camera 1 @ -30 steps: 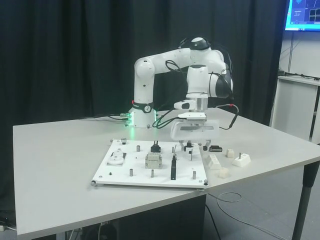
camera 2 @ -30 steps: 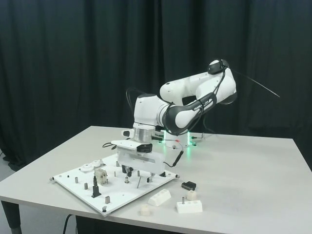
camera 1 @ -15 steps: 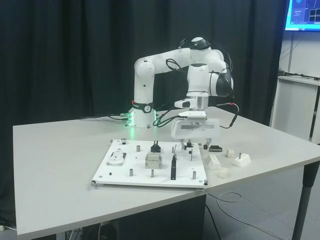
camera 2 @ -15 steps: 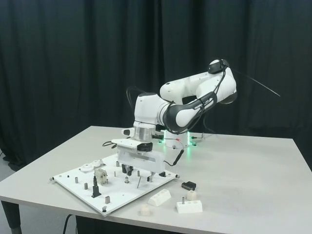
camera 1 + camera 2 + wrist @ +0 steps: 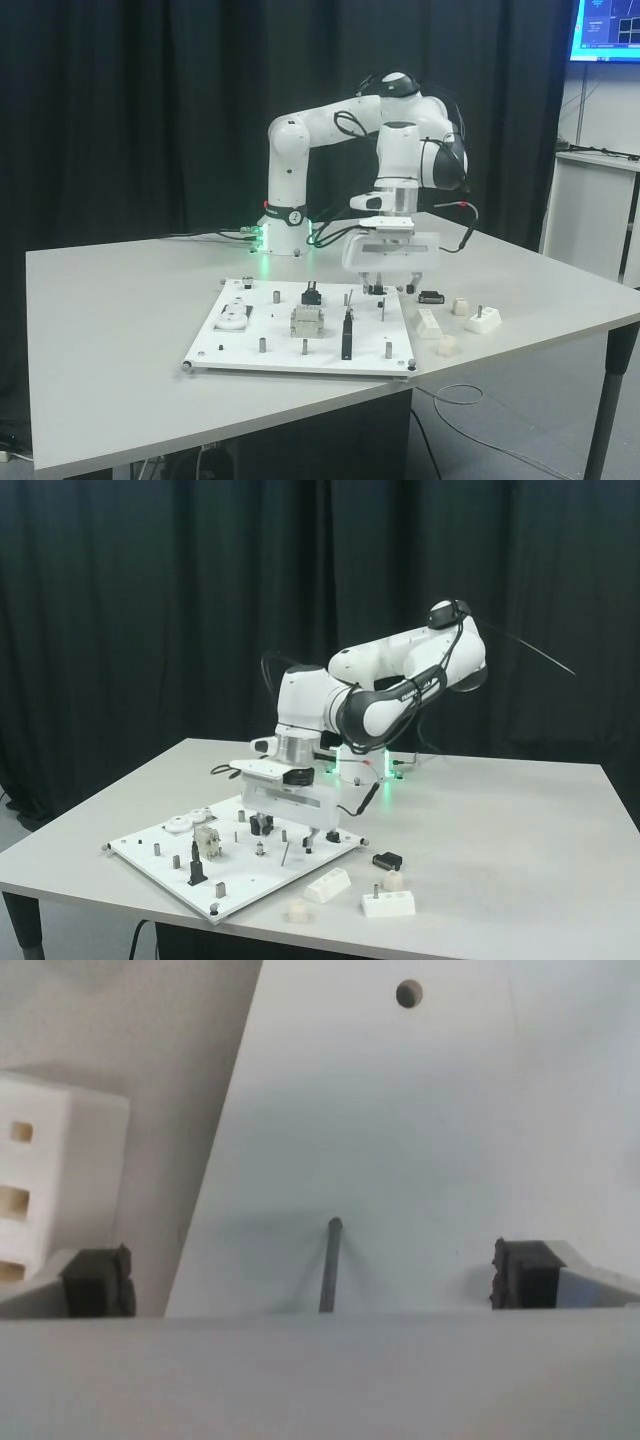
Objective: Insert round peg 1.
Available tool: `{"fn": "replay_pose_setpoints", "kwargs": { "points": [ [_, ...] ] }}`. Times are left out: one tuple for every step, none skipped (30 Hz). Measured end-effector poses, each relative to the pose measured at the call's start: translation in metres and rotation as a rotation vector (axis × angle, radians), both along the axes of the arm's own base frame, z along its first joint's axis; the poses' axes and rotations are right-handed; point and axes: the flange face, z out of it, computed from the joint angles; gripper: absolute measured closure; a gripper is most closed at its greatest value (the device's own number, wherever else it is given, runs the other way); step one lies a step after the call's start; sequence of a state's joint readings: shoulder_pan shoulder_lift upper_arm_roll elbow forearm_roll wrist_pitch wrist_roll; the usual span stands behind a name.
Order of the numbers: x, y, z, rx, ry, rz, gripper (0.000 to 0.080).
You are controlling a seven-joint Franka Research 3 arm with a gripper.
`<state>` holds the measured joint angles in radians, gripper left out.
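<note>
1. The grey tabletop (image 5: 110, 330) carries everything, and a black curtain hangs behind it.
2. The white arm (image 5: 330, 115) rises from its base at the far side of the tabletop, with green light at its foot, and bends forward and down over the board.
3. The white board (image 5: 250, 345) lies flat on the tabletop with small posts, connectors and sockets spread across it; in the wrist view a bare stretch of it shows with one round hole (image 5: 408, 994).
4. The gripper (image 5: 310, 1278) hangs above the board's edge nearest the loose white parts. Its two black pads stand wide apart, one at each side of the wrist view, with nothing between them but the peg below.
5. A white block with square openings (image 5: 45, 1175) sits on the tabletop just beside the board's edge; other small white blocks (image 5: 483, 320) lie near it.
6. The round peg (image 5: 329, 1265) is a thin, dark grey rod, plain and smooth with a rounded tip. It stands on the board, leaning slightly in the room views (image 5: 285, 853), between the pads and touching neither of them.
</note>
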<state>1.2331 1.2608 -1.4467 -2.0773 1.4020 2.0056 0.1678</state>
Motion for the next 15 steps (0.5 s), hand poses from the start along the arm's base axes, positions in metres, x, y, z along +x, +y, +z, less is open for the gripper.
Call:
{"fn": "replay_pose_setpoints", "kwargs": {
  "points": [
    [-0.0005, 0.0001, 0.0007, 0.001, 0.000, 0.000, 0.0003],
    [-0.0010, 0.0002, 0.0012, 0.001, 0.000, -0.001, 0.0003],
    [-0.0015, 0.0003, 0.0017, 0.002, 0.000, -0.001, 0.0003],
    [-0.0020, 0.0004, 0.0022, 0.002, 0.000, -0.001, 0.0003],
    [-0.0024, 0.0005, 0.0027, 0.002, 0.000, -0.002, 0.0003],
    [-0.0027, 0.0006, 0.0032, 0.002, 0.000, -0.002, 0.0003],
    [-0.0031, 0.0006, 0.0037, 0.002, -0.001, -0.002, 0.0003],
    [-0.0033, 0.0007, 0.0040, 0.002, -0.001, -0.002, 0.0003],
    [-0.0036, 0.0008, 0.0042, 0.002, -0.001, -0.002, 0.0003],
    [-0.0038, 0.0009, 0.0044, 0.002, -0.001, -0.002, 0.0003],
    [-0.0040, 0.0009, 0.0045, 0.002, -0.001, -0.002, 0.0003],
    [-0.0041, 0.0010, 0.0046, 0.002, -0.001, -0.002, 0.0003],
    [-0.0042, 0.0011, 0.0046, 0.002, -0.001, -0.002, 0.0003],
    [-0.0043, 0.0013, 0.0046, 0.002, -0.001, -0.002, 0.0003],
    [-0.0043, 0.0014, 0.0046, 0.002, -0.001, -0.002, 0.0003]
  ]
}}
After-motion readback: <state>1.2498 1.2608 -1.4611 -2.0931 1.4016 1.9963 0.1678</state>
